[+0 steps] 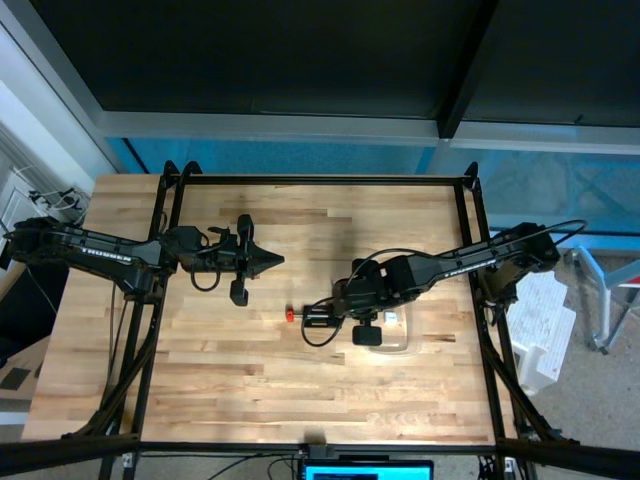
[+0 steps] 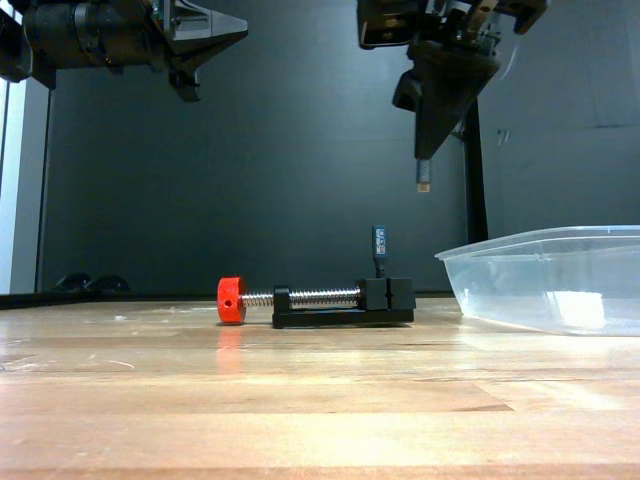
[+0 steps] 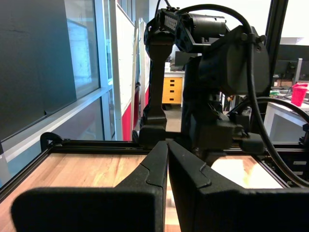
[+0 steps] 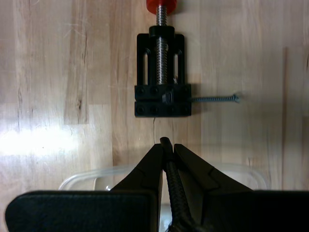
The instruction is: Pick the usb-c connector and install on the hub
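**A:** Low view, nearest things first: what sits on the surface (image 2: 320,400)?

**B:** A small black vise (image 2: 340,302) with a red knob (image 2: 231,300). A clear tub (image 2: 540,285) sits just beside it on the right. The hub (image 2: 379,245) stands upright, clamped in the vise.

**A:** And the usb-c connector?

**B:** It is held, not seated. The right pincer (image 2: 425,150) hangs above the vise, pointing down and clenched on the usb-c connector (image 2: 424,178). The connector's tip pokes out below the fingertips, clear above the hub and a little to its right.

**A:** Farther back?

**B:** The left pincer (image 3: 167,145) hovers high over the surface, away to the left, pressed closed on nothing.

**A:** Which step is this?

**B:** I judge the pick done and the alignment in hand. The next move calls for bringing the tip over the hub's top edge and squaring it to the port, which I cannot make out. Then comes a straight, gentle descent.
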